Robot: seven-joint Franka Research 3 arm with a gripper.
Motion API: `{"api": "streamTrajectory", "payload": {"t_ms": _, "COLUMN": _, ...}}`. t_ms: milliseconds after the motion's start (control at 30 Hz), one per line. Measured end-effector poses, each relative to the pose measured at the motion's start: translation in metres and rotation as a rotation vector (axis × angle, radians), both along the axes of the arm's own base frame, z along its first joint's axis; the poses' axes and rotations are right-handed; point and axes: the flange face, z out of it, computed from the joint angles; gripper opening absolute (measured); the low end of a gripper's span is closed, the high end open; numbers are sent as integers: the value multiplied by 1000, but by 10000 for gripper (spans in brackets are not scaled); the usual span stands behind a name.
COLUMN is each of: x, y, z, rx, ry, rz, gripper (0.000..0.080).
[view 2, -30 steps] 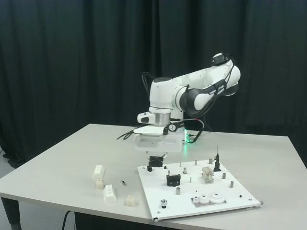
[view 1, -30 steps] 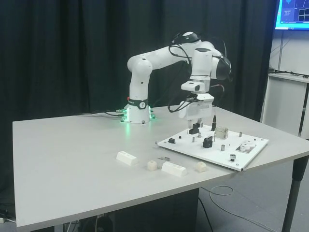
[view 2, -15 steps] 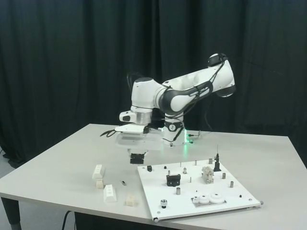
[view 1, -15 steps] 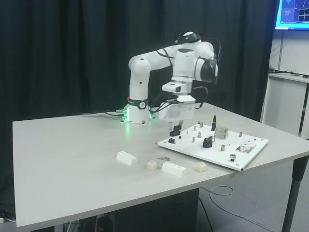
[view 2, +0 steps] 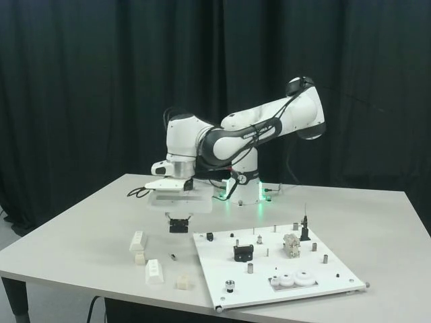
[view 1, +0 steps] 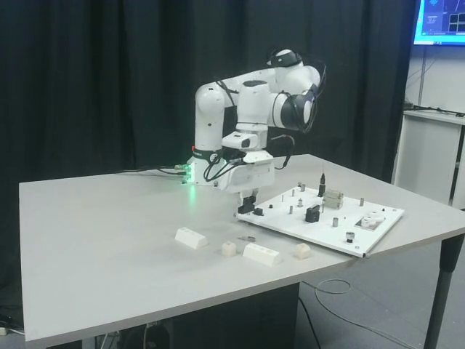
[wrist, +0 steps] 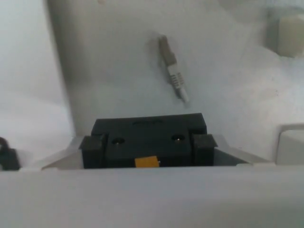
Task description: Place D-SUB.
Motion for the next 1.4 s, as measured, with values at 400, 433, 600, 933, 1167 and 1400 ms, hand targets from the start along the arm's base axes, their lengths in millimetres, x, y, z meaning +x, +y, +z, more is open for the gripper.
{"api": "streamTrajectory", "payload": {"t_ms": 400, "x": -4, "y": -22, "z": -27, "rx": 14, "ry": 18, "rz": 7, "gripper": 385}}
{"api": "streamTrajectory", "payload": {"t_ms": 433, "x": -4, "y": -23, "z": -29, "rx": 15, "ry": 19, "rz": 7, "gripper": 385}}
{"api": "streamTrajectory", "payload": {"t_ms": 600, "x": -3, "y": -29, "z": -37, "rx": 23, "ry": 28, "rz": 10, "gripper": 385}}
{"api": "streamTrajectory", "payload": {"t_ms": 933, "x": 0, "y": -37, "z": -52, "rx": 28, "ry": 49, "rz": 13, "gripper": 385}}
{"api": "streamTrajectory", "payload": {"t_ms": 1167, "x": 3, "y": -42, "z": -59, "rx": 34, "ry": 58, "rz": 12, "gripper": 385}}
{"api": "streamTrajectory", "payload": {"t_ms": 1400, "x": 5, "y": -46, "z": -62, "rx": 34, "ry": 61, "rz": 10, "gripper": 391}}
